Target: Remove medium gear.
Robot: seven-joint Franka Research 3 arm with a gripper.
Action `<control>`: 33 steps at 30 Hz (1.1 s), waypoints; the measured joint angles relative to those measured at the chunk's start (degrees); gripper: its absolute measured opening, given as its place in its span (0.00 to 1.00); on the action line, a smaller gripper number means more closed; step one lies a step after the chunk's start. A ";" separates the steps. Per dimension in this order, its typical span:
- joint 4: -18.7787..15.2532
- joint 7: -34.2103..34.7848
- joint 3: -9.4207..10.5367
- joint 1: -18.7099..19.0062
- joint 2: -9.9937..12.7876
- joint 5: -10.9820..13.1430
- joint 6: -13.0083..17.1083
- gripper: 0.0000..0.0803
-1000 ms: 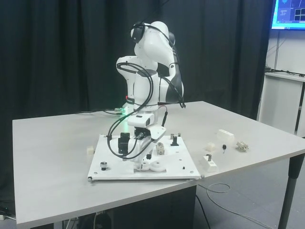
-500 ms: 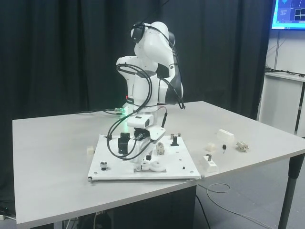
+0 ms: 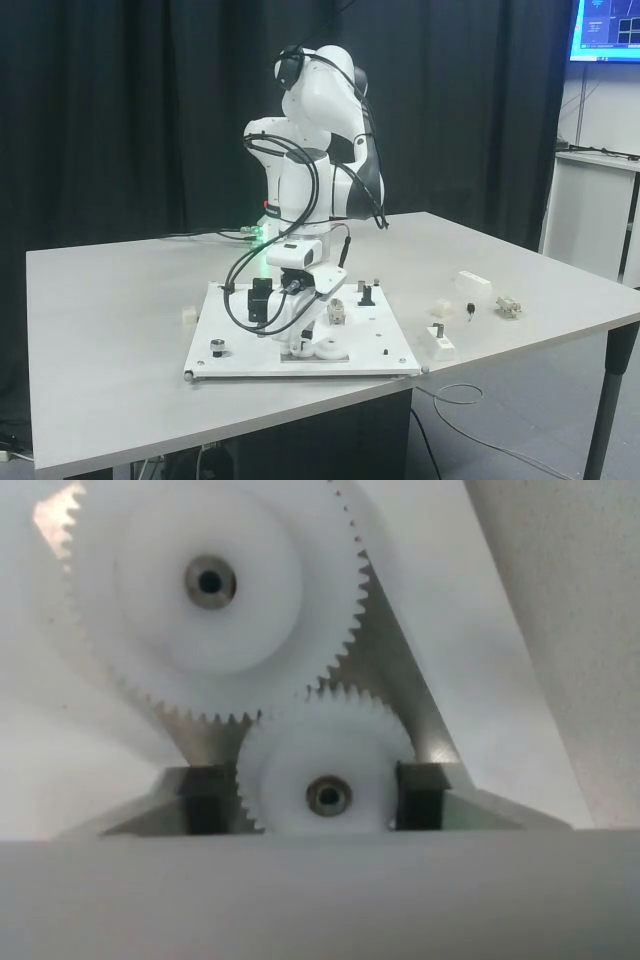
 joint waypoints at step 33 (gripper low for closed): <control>-0.11 0.00 -0.01 -0.01 -0.08 0.05 0.54 0.35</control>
